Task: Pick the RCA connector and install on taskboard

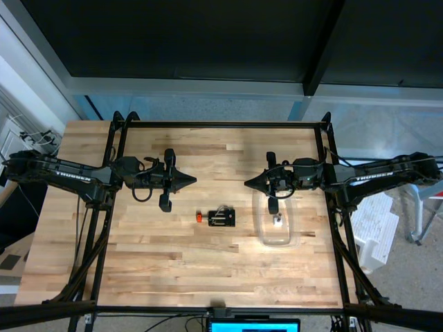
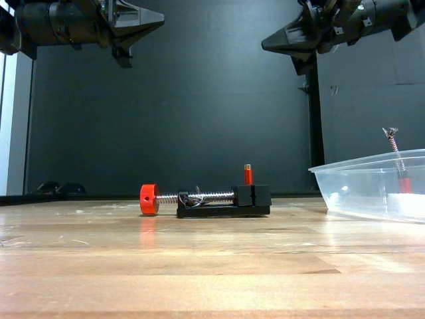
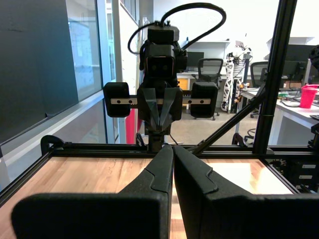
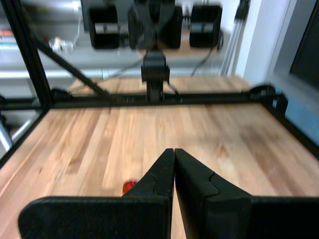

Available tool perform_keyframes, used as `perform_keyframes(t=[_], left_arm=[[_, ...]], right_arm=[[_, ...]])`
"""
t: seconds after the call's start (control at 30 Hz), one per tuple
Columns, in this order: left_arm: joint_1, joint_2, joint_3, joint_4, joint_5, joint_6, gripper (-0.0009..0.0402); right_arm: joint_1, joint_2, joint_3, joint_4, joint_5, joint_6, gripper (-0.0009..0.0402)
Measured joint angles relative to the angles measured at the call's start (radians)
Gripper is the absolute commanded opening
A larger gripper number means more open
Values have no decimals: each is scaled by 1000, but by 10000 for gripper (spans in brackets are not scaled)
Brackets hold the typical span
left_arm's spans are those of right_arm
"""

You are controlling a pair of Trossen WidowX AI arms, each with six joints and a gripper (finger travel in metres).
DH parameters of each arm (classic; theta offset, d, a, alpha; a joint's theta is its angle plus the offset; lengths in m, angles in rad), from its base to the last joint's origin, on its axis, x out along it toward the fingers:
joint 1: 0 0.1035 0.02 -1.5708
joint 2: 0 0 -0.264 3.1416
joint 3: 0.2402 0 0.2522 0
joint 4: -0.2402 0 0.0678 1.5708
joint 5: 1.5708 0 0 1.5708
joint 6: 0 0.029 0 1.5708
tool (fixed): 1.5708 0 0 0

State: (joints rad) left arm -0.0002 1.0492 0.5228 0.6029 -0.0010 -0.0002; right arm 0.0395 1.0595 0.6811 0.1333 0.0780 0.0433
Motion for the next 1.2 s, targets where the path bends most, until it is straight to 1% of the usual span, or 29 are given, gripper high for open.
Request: perform_keyframes(t=[0.13, 0.27, 0.47, 0.7, 0.87, 1.2], left_arm=[[0, 0, 0, 0, 0, 0, 0], [0, 0, 0, 0, 0, 0, 0], [0, 0, 0, 0, 0, 0, 0], [0, 0, 0, 0, 0, 0, 0], [0, 0, 0, 0, 0, 0, 0], [0, 0, 0, 0, 0, 0, 0]], right_arm=[[11, 0, 76, -212, 0, 4, 0], [29, -2, 137, -361, 0, 16, 0], [53, -2, 185, -569, 0, 32, 0], [76, -5, 212, -784, 0, 52, 0], [107, -7, 212, -912, 0, 56, 0], [157, -3, 212, -1054, 0, 79, 0]])
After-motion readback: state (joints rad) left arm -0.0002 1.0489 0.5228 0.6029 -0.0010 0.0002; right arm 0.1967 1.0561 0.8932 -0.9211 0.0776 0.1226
